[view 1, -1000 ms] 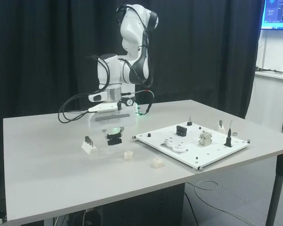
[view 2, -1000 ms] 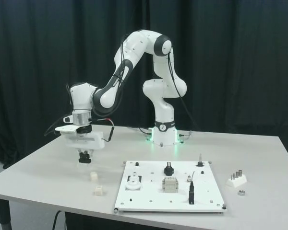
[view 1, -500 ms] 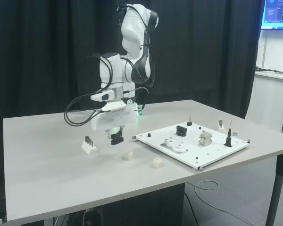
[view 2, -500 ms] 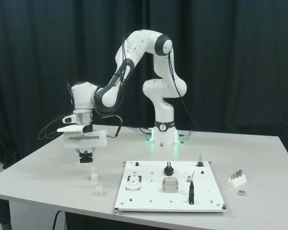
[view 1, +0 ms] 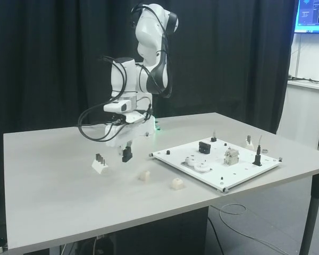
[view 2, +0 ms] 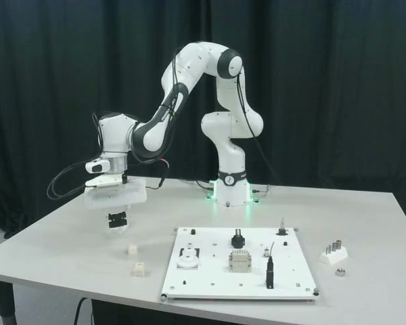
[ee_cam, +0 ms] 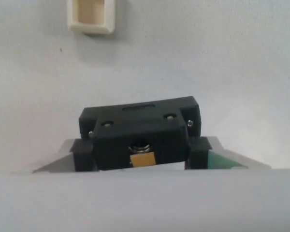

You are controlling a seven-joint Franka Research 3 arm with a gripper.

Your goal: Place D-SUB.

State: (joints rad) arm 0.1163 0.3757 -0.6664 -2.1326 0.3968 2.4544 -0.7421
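A: Gripper (view 1: 127, 154) is clamped on the black D-SUB connector (ee_cam: 140, 133), hanging clear above the grey bench (view 1: 53, 180), off to one side of the white assembly board (view 2: 240, 288).

B: Seated square?

A: Wrist view shows the shell level between the jaws, two screws facing the camera. Looks centred, no visible tilt.

B: Where does it go?

A: Can't tell the receptacle from here. Board carries a white gear (view 2: 188, 258), a black round part (view 2: 237, 240), a grey block (view 2: 239, 261) and a black upright plug (view 2: 270, 275). I'd guess an open slot on the board, but none is clear from either room view.

B: So what matters for the carry?

A: Keep height over the two small white blocks (view 2: 137, 269) on the bench near the board edge. One shows in the wrist view, an open-topped white housing (ee_cam: 90, 16), just ahead of the connector. Go over or around them.

B: And at the board?

A: Keep the shell's long axis lined up with the slot before descending. D shape only goes one way, so check orientation first. Come down straight and slow, and release only once it sits flat. The cable loop (view 1: 93, 125) at the wrist hangs low; watch it near the small white fixture with pins (view 1: 100, 162).
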